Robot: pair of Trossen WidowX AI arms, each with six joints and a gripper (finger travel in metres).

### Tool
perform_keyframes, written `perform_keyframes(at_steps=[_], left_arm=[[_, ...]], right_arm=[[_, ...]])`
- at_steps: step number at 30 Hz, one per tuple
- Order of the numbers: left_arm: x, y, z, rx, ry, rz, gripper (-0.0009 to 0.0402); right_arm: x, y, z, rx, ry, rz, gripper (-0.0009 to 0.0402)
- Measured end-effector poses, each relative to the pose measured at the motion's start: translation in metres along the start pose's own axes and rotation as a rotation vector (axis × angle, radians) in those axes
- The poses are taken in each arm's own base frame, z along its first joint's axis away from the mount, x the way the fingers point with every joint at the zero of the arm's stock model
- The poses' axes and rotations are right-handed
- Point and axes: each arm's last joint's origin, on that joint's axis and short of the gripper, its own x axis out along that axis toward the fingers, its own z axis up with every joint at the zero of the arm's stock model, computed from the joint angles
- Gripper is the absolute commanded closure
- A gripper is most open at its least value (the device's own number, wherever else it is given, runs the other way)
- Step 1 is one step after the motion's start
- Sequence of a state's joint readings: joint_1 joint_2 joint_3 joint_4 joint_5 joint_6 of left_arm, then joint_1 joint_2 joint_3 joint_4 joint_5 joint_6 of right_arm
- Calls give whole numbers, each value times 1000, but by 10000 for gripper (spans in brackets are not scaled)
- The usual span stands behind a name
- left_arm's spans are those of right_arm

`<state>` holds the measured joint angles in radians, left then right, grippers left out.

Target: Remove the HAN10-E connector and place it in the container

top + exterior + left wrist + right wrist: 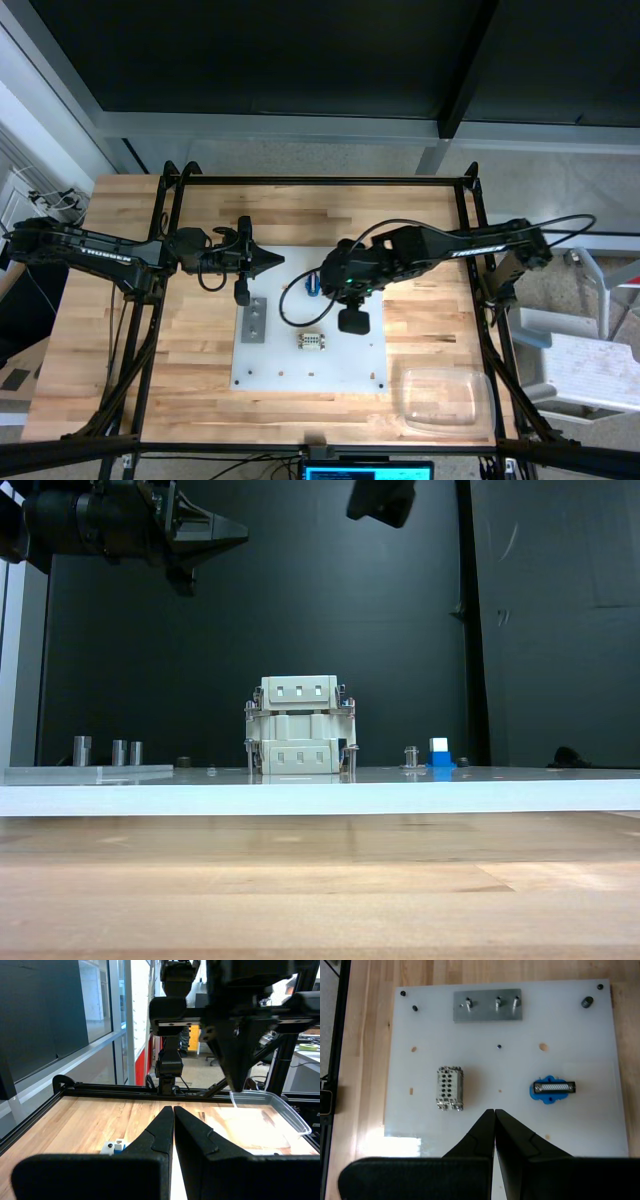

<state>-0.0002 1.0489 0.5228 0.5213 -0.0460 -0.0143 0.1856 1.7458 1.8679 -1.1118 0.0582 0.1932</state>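
**Room around the rig**

On my feed I see a pale wood-plank counter (100,300) ringed by a black metal frame (320,181). Grey speckled floor (330,155) lies beyond it, a dark wall (300,600) stands behind, and tall windows (97,1000) let in daylight.

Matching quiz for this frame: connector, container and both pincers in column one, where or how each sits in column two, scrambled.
1 HAN10-E connector
2 container
3 left pincer
4 right pincer

A shut, pointing down above the white board
B on the wooden table, near-right of the board
C shut, level, over the board's far-left part
D standing on the board

Pairs: 1-D, 2-B, 3-C, 4-A
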Motion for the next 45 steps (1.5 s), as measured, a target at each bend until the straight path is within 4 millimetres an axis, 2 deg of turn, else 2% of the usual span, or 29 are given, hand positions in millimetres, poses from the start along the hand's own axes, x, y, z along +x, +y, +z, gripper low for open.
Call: perform_keyframes(at_steps=[9,15,18,22,35,40,45], left_arm=[[0,0,0,0,0,0,393],[0,0,0,0,1,0,393],[0,0,0,0,0,0,393],[0,0,0,0,0,0,393],[0,0,0,0,0,0,393],[0,0,0,0,0,0,393],[0,0,0,0,0,0,393]], right_arm=[[19,16,25,-23,41,5,393],[38,28,31,-44,74,10,392],[44,31,30,-47,88,10,378],[52,34,30,-22,103,8,331],[92,41,24,32,195,-16,127],[102,43,22,34,217,-22,87],[112,46,21,28,233,-25,79]])
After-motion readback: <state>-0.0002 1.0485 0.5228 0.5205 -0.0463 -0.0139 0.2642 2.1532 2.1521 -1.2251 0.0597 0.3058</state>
